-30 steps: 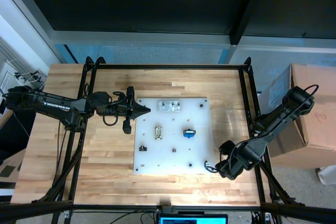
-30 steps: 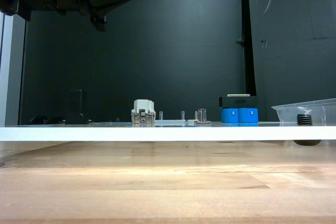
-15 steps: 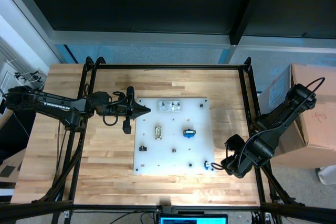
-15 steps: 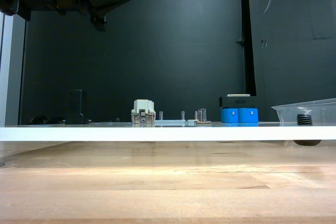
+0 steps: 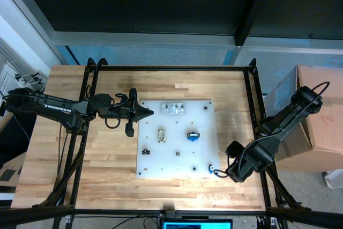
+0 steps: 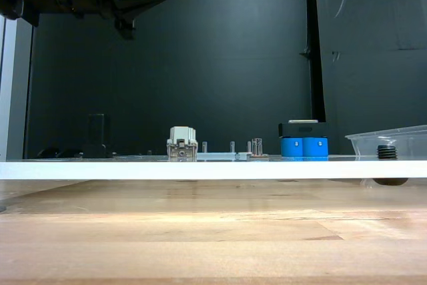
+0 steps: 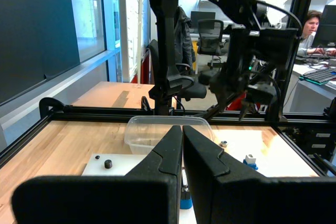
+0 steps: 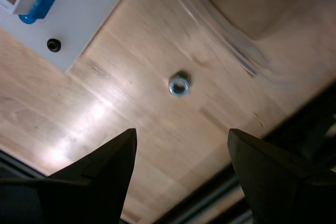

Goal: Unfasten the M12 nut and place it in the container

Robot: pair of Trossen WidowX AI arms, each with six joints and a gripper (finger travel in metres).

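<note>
right arm edged back toward board (image 5: 161, 159) corner; left unmoved | left gripper (image 5: 146, 112) closed, empty, high off board's left edge | stud (image 6: 386, 152) bare | nut (image 8: 179, 85) free on table (image 8: 131, 93) beside container (image 8: 231, 40), outside | right gripper (image 8: 181, 132) wide open, empty, aimed at nut | next: likely re-grasp, lift over rim

Butcher-block table (image 5: 107, 154), black frame (image 5: 171, 68) around it; cardboard box (image 5: 319, 122) at right; dark wall (image 6: 233, 51) far (office chair (image 7: 210, 30), windows (image 7: 86, 14) elsewhere).

The container (image 6: 390, 139) is running off the low view's right edge; the right wrist view is also cropping it.
</note>
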